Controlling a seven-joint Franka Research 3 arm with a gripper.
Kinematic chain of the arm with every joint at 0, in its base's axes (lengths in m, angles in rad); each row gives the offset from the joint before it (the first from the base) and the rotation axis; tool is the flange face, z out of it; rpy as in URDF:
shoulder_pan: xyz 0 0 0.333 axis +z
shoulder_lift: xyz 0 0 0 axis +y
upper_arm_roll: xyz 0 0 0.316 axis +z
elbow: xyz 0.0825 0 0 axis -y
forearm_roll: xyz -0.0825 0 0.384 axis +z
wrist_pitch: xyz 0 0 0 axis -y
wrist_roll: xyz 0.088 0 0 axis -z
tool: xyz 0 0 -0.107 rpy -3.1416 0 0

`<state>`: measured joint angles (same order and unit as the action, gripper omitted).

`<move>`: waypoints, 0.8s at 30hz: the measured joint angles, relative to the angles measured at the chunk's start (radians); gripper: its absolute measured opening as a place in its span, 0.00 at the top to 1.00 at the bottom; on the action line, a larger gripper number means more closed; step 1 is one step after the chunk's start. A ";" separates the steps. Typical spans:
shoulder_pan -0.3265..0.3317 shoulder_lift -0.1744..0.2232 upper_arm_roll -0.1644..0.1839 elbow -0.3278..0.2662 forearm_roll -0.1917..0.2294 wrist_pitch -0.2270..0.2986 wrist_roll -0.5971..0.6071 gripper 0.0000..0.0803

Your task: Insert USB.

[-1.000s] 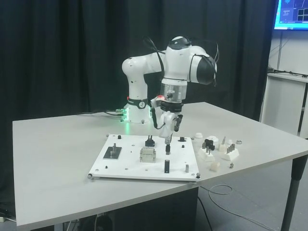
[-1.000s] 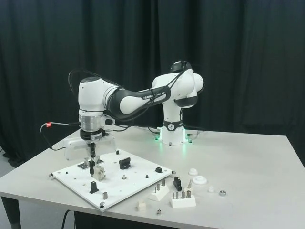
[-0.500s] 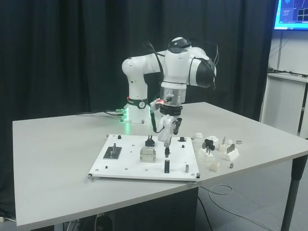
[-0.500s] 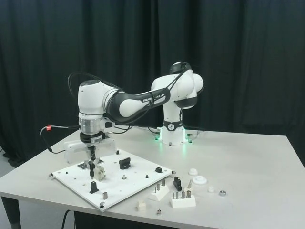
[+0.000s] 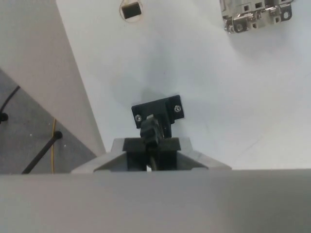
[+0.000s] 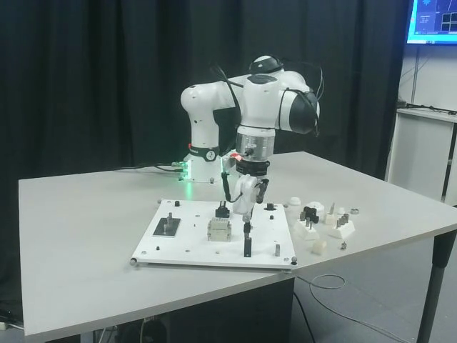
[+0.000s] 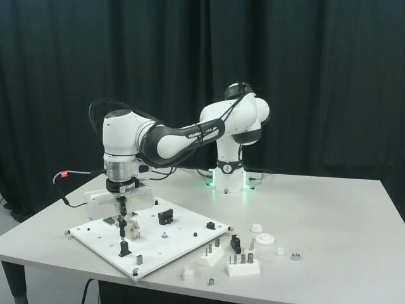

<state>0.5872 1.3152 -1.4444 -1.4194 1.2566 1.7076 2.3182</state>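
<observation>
USB plug [image 5: 151, 132] pinched by gripper [image 5: 152, 154], hung over black socket [image 5: 156, 113] on white board [image 6: 193, 239]. Probably light, rigid, small; best held by body, kept straight.

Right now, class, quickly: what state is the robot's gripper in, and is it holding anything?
Gripper: closed on the black USB plug, held over the black socket block on the white board.

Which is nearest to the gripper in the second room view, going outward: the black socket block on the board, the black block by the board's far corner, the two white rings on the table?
1. Black socket block, on the white board directly below the gripper.
2. Black block, by the board's far corner.
3. White rings, on the table beyond the board.
</observation>
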 joint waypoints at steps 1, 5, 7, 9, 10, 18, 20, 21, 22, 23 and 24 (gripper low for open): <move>0.000 0.000 0.000 0.000 0.000 0.000 0.000 0.94; 0.000 0.000 0.001 0.000 0.000 0.000 0.003 0.94; 0.000 0.000 0.002 0.000 0.000 0.000 0.004 0.94; 0.000 0.000 0.003 0.000 0.000 0.000 0.005 0.94; 0.000 0.000 0.004 0.000 0.000 -0.001 0.006 0.94; 0.000 0.000 0.009 0.002 0.000 -0.001 0.011 0.94; 0.001 0.000 0.009 0.002 0.000 -0.002 0.012 0.94; 0.001 0.000 0.009 0.003 0.000 -0.003 0.012 0.94; 0.001 0.000 0.009 0.003 0.000 -0.004 0.013 0.94; 0.002 0.000 0.009 0.003 0.000 -0.004 0.013 0.94; 0.002 -0.001 0.009 0.003 0.000 -0.005 0.014 0.94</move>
<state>0.5890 1.3147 -1.4358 -1.4164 1.2566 1.7030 2.3317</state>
